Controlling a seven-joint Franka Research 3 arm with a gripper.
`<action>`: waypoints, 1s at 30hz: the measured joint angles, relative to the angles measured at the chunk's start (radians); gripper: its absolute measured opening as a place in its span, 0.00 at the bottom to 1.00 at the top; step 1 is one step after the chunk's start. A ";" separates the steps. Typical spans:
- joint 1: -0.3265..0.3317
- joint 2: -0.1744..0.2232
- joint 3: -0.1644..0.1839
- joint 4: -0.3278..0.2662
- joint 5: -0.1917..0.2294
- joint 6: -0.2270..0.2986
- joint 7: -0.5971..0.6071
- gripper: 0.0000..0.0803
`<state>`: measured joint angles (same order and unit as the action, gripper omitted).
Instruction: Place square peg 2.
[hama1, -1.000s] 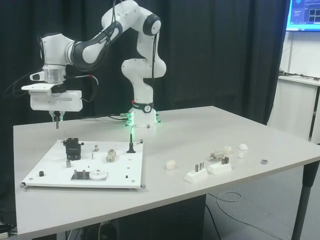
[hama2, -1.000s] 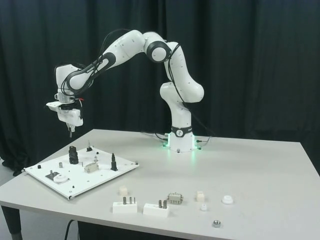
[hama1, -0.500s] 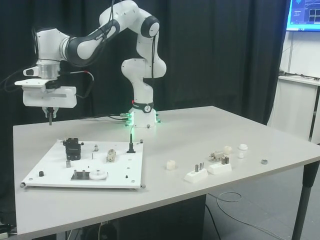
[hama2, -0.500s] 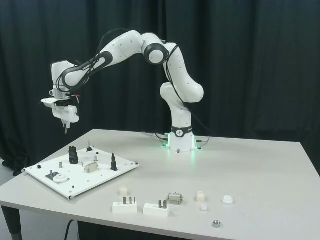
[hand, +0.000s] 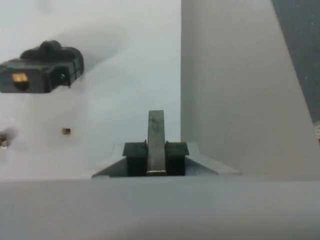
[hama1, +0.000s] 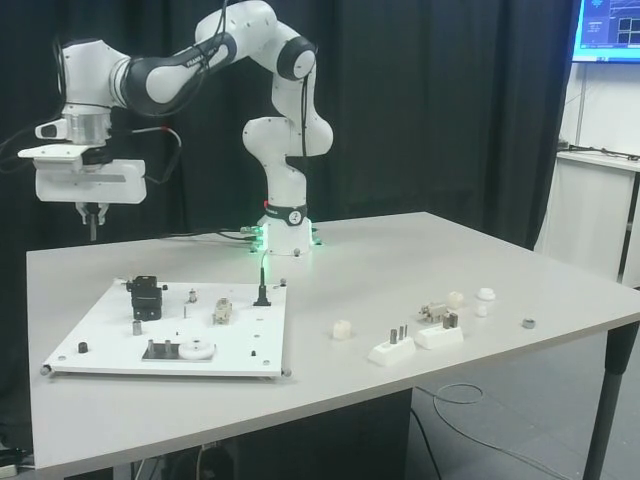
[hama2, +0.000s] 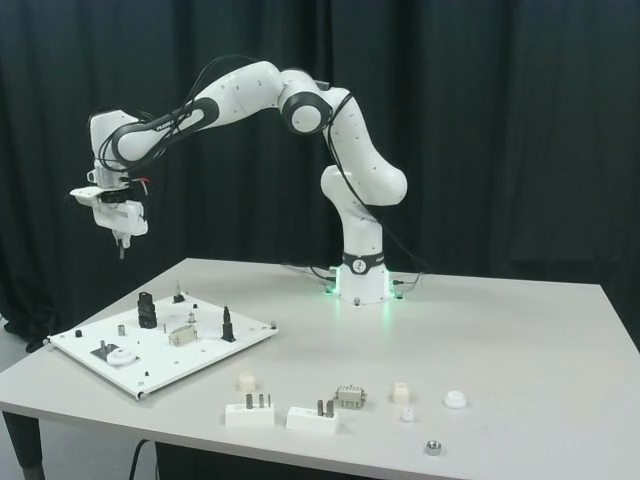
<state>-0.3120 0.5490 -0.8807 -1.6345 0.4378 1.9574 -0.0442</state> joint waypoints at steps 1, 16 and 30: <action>-0.003 0.002 0.003 0.009 0.003 -0.009 0.007 0.09; -0.005 0.010 0.051 0.109 0.083 -0.150 0.053 0.09; 0.107 0.001 0.065 0.174 0.119 -0.267 0.102 0.09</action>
<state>-0.2046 0.5501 -0.8154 -1.4610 0.5566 1.6901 0.0576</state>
